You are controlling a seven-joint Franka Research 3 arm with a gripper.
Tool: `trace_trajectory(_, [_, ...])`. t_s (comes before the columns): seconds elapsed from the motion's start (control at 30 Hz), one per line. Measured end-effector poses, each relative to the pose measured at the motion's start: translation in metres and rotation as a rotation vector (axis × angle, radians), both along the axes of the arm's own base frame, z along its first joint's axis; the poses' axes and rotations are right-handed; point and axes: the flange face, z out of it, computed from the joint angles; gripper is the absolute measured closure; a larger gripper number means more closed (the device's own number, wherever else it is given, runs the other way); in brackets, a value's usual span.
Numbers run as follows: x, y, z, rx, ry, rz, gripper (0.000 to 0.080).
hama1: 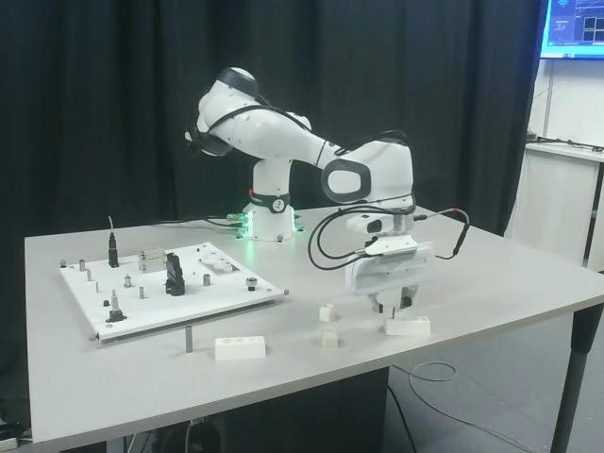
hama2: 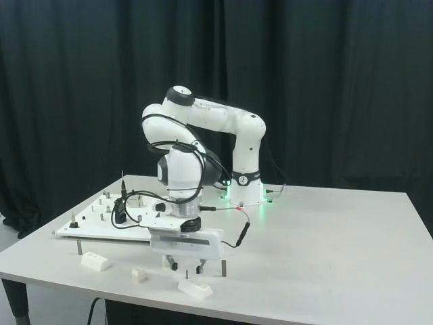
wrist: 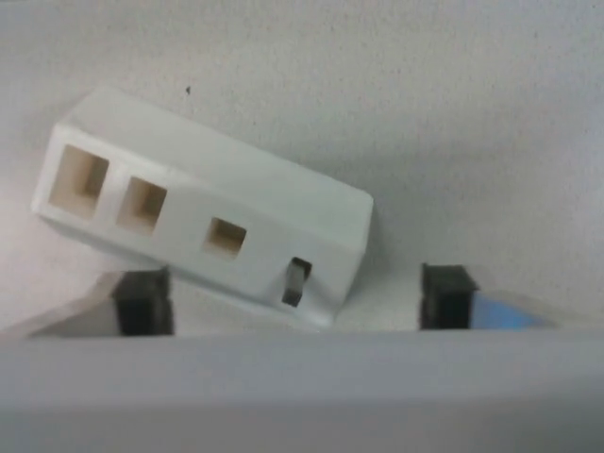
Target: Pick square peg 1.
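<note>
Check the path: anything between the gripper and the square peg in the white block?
Nothing visible. The gripper hangs open just above the white block, its fingers spread either side of the peg standing in the end hole.

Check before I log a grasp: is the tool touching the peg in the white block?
Apart. The wrist view shows the tool open, its fingertips clear of the peg.
</note>
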Motion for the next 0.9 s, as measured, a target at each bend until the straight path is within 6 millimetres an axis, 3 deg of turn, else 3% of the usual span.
trace_trajectory(0.07, [0.0001, 0.0004, -0.0005, -0.005, -0.002, 0.003, 0.0124])
trace_trajectory(0.1, [0.0002, 0.0006, -0.0008, -0.007, -0.003, 0.004, 0.0288])
trace_trajectory(0.33, [0.0, 0.0015, -0.0038, -0.012, -0.004, 0.013, 0.0288])
trace_trajectory(0.4, [-0.0001, 0.0015, -0.0048, -0.012, -0.004, 0.015, 0.0602])
trace_trajectory(0.57, [-0.0002, 0.0013, -0.0068, -0.012, -0.005, 0.015, 0.0602])
trace_trajectory(0.6, [-0.0002, 0.0013, -0.007, -0.011, -0.005, 0.016, 0.0743])
trace_trajectory(0.9, [0.0002, 0.0028, -0.0063, -0.007, -0.01, 0.018, 0.0772])
